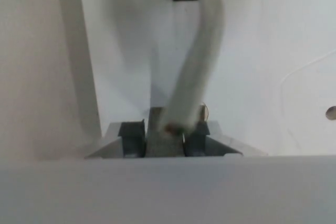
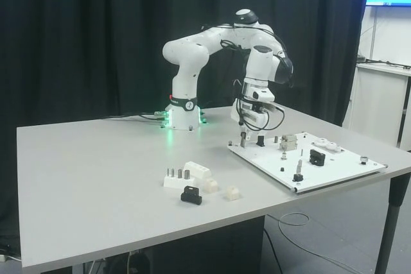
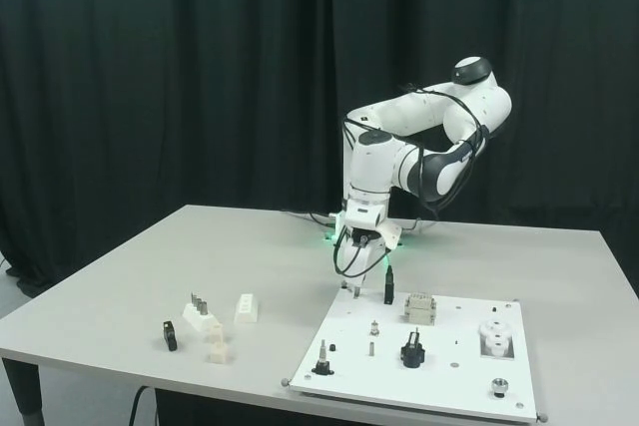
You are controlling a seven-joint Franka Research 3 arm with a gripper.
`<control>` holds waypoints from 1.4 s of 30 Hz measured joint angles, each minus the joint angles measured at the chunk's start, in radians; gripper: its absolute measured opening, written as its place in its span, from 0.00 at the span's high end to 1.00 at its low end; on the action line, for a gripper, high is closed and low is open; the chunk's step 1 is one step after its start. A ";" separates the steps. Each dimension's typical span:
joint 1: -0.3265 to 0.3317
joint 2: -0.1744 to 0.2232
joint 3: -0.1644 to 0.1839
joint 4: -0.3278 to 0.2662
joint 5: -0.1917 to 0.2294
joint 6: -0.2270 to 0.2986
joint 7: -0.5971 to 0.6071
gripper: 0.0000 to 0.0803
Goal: Insert square peg 4.
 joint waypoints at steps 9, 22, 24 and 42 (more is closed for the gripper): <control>0.000 0.000 0.000 0.000 0.006 0.001 0.000 0.81; 0.000 0.000 0.004 0.001 0.017 0.013 0.002 0.81; 0.000 0.000 0.004 0.001 0.018 0.015 0.002 0.81; 0.000 0.000 0.007 0.008 0.034 0.022 0.005 0.81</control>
